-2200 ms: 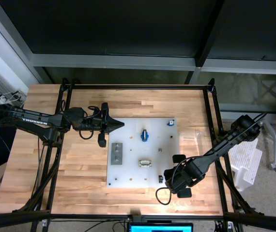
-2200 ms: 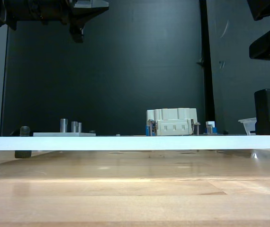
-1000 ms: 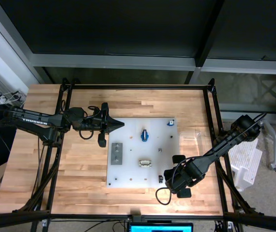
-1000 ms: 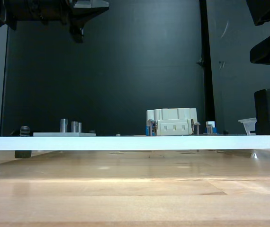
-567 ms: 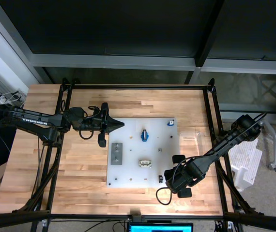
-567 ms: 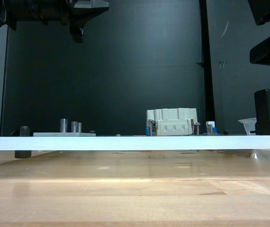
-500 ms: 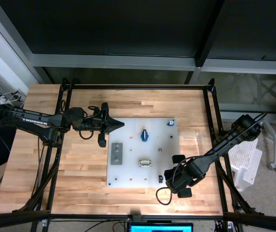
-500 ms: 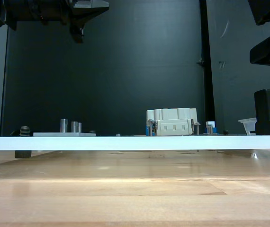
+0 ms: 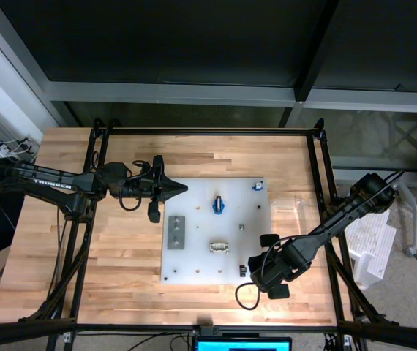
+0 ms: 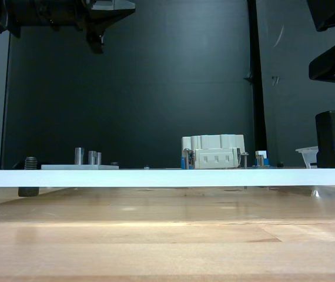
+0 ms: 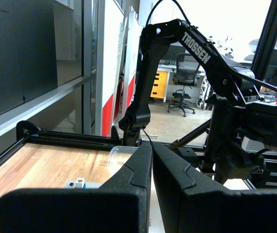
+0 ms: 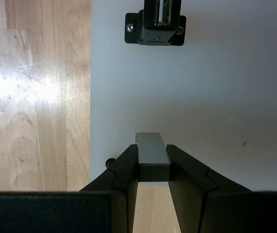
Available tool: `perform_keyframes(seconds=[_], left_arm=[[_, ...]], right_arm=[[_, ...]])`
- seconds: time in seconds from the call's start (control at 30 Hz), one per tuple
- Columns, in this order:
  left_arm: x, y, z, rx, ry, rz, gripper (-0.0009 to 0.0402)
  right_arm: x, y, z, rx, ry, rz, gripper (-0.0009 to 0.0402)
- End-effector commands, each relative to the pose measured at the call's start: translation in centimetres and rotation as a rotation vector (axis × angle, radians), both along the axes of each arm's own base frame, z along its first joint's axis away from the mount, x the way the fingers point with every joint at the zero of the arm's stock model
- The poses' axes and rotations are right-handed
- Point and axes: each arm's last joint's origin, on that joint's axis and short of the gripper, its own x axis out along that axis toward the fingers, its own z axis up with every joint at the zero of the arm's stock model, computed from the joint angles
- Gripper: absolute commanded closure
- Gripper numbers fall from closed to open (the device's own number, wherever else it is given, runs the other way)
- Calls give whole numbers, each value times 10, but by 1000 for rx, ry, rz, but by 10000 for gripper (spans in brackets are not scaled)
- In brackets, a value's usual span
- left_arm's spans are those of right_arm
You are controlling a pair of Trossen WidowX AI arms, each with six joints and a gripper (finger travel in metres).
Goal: Pick the 16mm bar and install on taskboard
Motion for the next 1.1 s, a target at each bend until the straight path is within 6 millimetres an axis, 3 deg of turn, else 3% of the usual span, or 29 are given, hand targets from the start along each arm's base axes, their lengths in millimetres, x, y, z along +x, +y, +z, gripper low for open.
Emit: perform_keyframes(seconds=[0.03, 0.8, 1.1], left_arm=[[0, 0, 0, 0, -1, 0, 393], [0, 0, 0, 0, -1, 0, 393], [0, 0, 0, 0, -1, 0, 393]], right_arm=[[2, 2, -4, 7, 2, 7, 393], [0, 2, -4, 13, 11, -15, 393], [-3, -1, 6, 26, -5, -20, 393]])
